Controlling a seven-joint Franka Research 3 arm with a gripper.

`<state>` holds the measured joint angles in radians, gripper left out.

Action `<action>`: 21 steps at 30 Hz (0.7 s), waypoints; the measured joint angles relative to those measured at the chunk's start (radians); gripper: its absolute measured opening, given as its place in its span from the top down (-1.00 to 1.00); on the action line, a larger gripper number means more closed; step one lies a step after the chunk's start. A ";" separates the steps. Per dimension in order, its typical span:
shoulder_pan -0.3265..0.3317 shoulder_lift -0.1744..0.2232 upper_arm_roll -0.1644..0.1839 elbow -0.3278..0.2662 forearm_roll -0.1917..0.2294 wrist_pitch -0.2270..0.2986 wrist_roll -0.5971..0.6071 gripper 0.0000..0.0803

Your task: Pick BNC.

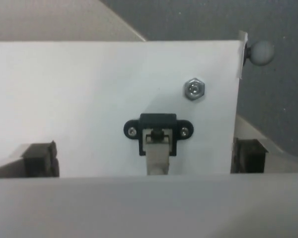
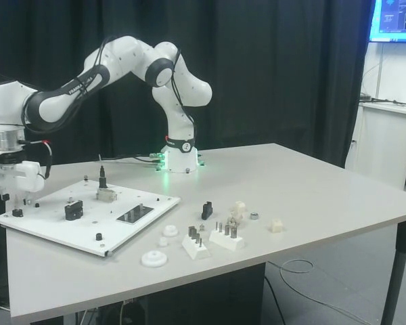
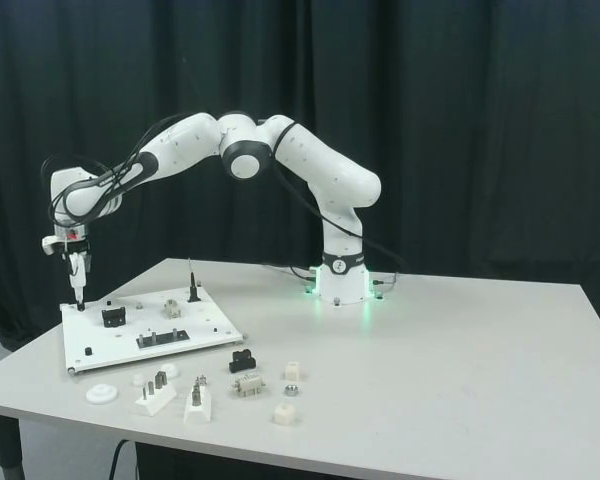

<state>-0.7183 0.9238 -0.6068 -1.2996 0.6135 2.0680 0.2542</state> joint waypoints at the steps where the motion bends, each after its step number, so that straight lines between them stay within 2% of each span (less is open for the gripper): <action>1: 0.000 0.000 -0.002 0.004 -0.001 -0.006 0.001 -0.92; 11: 0.000 0.000 -0.014 0.031 -0.007 -0.051 0.006 -0.98; 21: 0.000 0.000 -0.015 0.034 -0.007 -0.058 0.006 -0.99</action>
<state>-0.7180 0.9236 -0.6216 -1.2660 0.6064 2.0102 0.2603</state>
